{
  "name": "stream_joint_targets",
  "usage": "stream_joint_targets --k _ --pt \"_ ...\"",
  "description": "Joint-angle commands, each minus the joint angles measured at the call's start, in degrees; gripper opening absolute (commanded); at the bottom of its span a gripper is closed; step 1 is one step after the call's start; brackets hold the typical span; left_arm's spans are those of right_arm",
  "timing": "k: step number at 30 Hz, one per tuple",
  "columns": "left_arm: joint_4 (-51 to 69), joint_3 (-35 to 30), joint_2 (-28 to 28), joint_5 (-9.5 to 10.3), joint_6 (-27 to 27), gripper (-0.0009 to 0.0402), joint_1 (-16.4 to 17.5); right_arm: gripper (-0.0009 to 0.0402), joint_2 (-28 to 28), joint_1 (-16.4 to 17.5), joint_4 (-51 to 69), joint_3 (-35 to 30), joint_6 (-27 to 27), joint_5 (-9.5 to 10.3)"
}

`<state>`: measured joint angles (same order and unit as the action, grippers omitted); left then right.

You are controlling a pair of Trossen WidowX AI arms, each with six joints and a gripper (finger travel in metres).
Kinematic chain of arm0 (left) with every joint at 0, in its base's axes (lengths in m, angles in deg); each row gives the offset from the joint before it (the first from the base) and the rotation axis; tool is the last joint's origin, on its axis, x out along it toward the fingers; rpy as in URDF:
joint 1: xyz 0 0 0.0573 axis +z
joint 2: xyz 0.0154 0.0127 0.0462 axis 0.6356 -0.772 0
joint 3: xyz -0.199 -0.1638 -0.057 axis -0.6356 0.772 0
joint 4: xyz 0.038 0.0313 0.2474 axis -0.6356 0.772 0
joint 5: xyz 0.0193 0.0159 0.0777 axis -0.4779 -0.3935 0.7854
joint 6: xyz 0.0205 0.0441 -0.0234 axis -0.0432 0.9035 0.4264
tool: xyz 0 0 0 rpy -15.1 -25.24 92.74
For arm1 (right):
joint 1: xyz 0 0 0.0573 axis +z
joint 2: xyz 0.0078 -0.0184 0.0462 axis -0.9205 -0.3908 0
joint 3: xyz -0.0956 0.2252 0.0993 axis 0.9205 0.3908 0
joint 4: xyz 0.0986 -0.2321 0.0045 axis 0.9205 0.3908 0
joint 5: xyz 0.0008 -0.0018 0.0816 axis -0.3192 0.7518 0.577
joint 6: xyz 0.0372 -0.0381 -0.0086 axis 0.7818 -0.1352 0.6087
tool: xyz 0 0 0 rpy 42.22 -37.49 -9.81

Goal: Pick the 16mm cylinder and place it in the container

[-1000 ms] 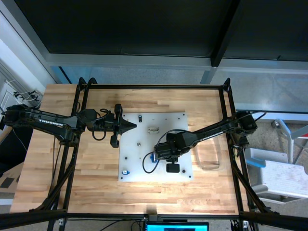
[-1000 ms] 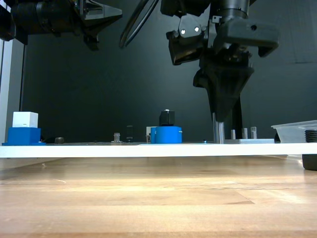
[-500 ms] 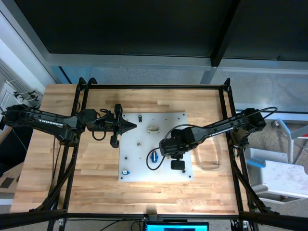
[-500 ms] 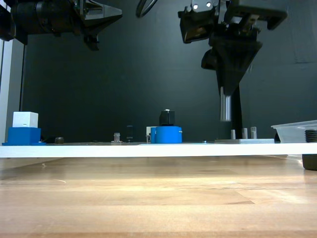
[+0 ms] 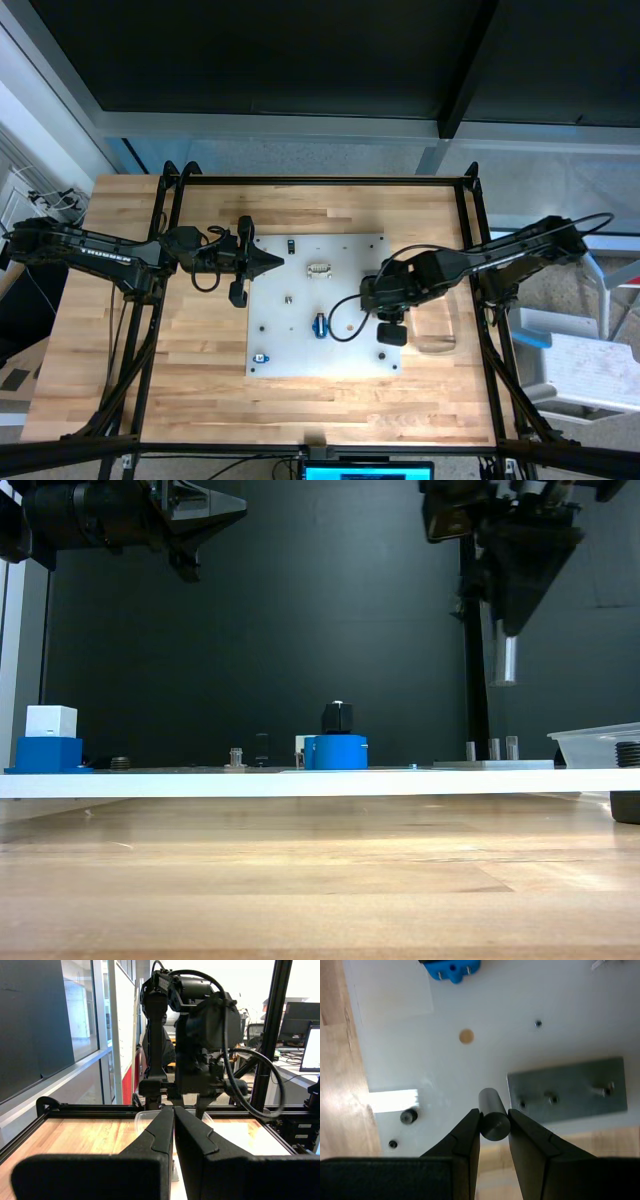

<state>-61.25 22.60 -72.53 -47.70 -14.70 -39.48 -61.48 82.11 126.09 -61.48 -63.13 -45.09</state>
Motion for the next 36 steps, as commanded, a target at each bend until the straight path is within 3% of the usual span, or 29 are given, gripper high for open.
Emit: stream_joint_targets --k 1,5,10,14,20,26,30,34,36 --pt "0.00 -0.02 -0.02 0.00 0.02 0.0000 0.00 0.0028 3.08 0.17 -0.04 2.82 1.99 2.05" --pt "0.00 -0.02 -0.02 0.00 0.02 0.0000 0.00 0.0027 7.37 0.33 0.00 6.80 4.46 4.37" --pt "0.00 -0.02 -0.02 0.00 0.02 0.0000 0.02 0.0027 12.04 0.68 0.28 11.47 7.17 5.40" --pt "0.00 -0.02 -0.02 0.00 0.02 0.0000 0.02 0.0028 14.88 0.81 1.14 14.01 8.22 7.50" --pt "0.00 -0.02 -0.02 0.00 0.02 0.0000 0.00 0.0028 18.01 0.96 1.60 17.97 8.98 8.07" --pt "0.00 -0.02 -0.02 0.00 0.02 0.0000 0.00 0.0028 20.26 1.07 1.38 22.08 9.73 10.97" --pt "0.00 -0.02 -0.02 0.00 0.02 0.0000 0.00 0.0028 20.85 1.14 1.31 24.48 9.75 11.13" --pt "0.00 -0.02 -0.02 0.00 0.02 0.0000 0.00 0.0028 20.98 1.16 -0.42 26.91 9.84 14.88" --pt "0.00 -0.02 -0.02 0.00 0.02 0.0000 0.02 0.0028 20.98 1.18 -2.01 28.24 9.88 15.54"
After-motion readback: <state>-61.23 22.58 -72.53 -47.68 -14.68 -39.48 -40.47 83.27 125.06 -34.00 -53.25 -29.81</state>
